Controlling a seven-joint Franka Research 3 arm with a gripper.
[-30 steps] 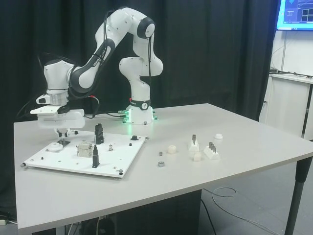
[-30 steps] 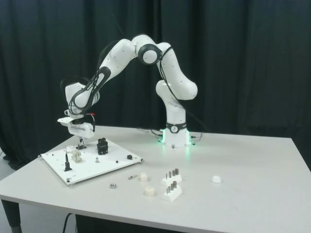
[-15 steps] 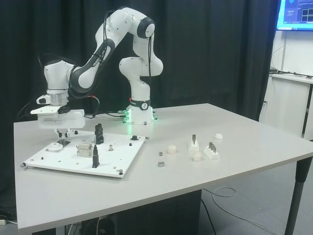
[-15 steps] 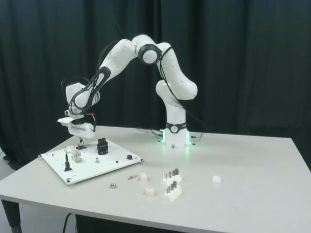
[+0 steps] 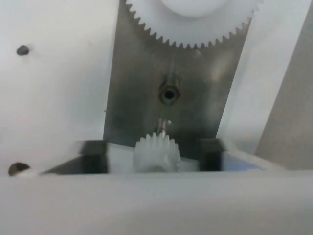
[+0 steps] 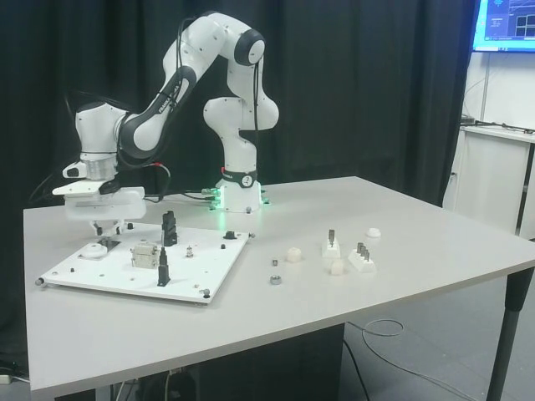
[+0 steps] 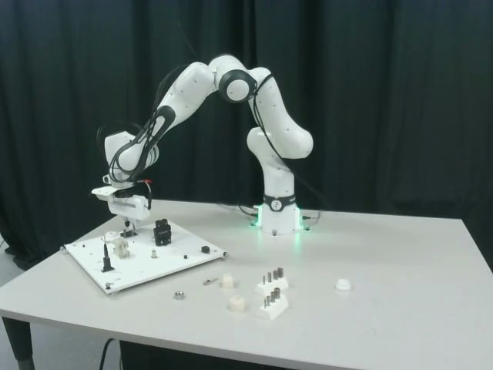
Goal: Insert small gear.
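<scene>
In the wrist view a small white gear (image 5: 156, 152) sits between my black fingertips (image 5: 95, 151), and my gripper (image 5: 156, 155) is shut on it. Just beyond the gear a short peg with a bore (image 5: 169, 93) stands on a grey metal plate (image 5: 129, 98). A large white gear (image 5: 190, 19) sits on the same plate, farther on. In the room views the gripper (image 6: 107, 224) (image 7: 129, 223) hangs just above the far left corner of the white assembly board (image 6: 201, 271) (image 7: 181, 262).
On the board stand black fixtures (image 6: 169, 227), a small clamp block (image 6: 146, 255) and a black post (image 6: 163, 269). Right of the board lie a nut (image 6: 273, 280), white caps (image 6: 293, 254) and white blocks with pins (image 6: 361, 259). The arm's base (image 6: 236, 188) stands behind.
The gripper with the small gear has risen very slightly above the board's corner. Nothing else has moved.
</scene>
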